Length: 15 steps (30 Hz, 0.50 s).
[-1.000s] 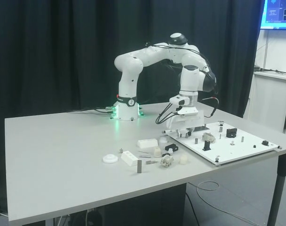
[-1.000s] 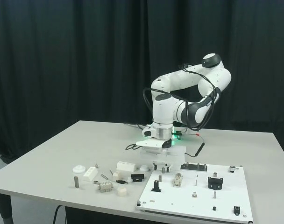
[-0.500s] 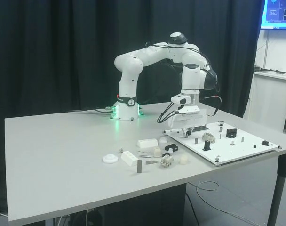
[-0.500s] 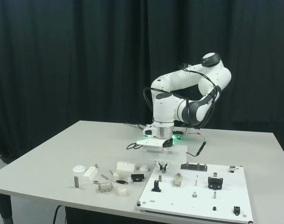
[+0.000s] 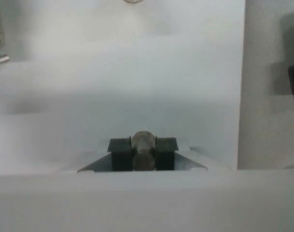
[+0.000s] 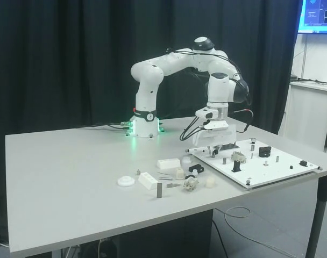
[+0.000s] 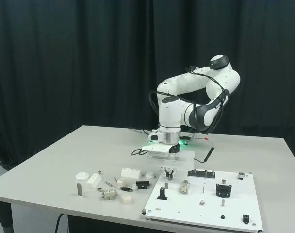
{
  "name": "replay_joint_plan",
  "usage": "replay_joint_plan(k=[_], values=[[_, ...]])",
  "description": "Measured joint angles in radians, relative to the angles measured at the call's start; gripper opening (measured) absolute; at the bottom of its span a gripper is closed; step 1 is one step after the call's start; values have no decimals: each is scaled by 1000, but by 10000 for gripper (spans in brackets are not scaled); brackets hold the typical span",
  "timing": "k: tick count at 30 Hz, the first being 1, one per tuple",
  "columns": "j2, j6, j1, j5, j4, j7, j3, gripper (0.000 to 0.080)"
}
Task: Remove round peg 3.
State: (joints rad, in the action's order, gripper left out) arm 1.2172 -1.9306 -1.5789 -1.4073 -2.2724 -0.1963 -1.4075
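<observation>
change since a second ago: the gripper [image 7: 168, 173] has risen off the white board [image 7: 235, 206]; it sat low at the board's near-left corner before and now hangs above it. little differs from half a second ago.
arm: the white arm [image 6: 174, 62] reaches from its green-lit base [image 6: 143, 127] over the board's corner, wrist pointing straight down.
fingers: in the wrist view the two black fingertips [image 5: 119, 151] are clamped on either side of a grey cylinder.
round peg: the round peg [image 5: 143, 150] sits between the fingertips, lifted clear of the board; in the second room view it shows as a short stub at the gripper's tip [image 7: 168, 174].
board: lies flat on the grey table [image 6: 61, 166], at about 4 o'clock from the base in the first room view; it carries a black bracket [image 7: 162, 193], a black block [image 7: 223, 190], thin upright pins and other small fixtures.
loose parts: at about 9 o'clock from the board in the second room view lie a white disc [image 7: 81, 175], a white block [image 7: 131, 173], a grey upright post [image 7: 79, 189] and several small white and black pieces.
in the way: the black bracket stands near the gripper, at about 6 o'clock from it in the second room view, apart from it.
cable: a black cable [image 6: 236, 212] hangs below the table edge.
</observation>
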Motion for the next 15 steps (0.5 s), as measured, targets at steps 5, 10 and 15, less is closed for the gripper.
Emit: replay_joint_plan(k=[5, 10, 15], values=[[0, 3, -2, 6, 1, 2, -5, 100], [0, 18, -4, 17, 3, 4, -19, 100], [0, 36, -5, 33, 7, 4, -34, 99]])
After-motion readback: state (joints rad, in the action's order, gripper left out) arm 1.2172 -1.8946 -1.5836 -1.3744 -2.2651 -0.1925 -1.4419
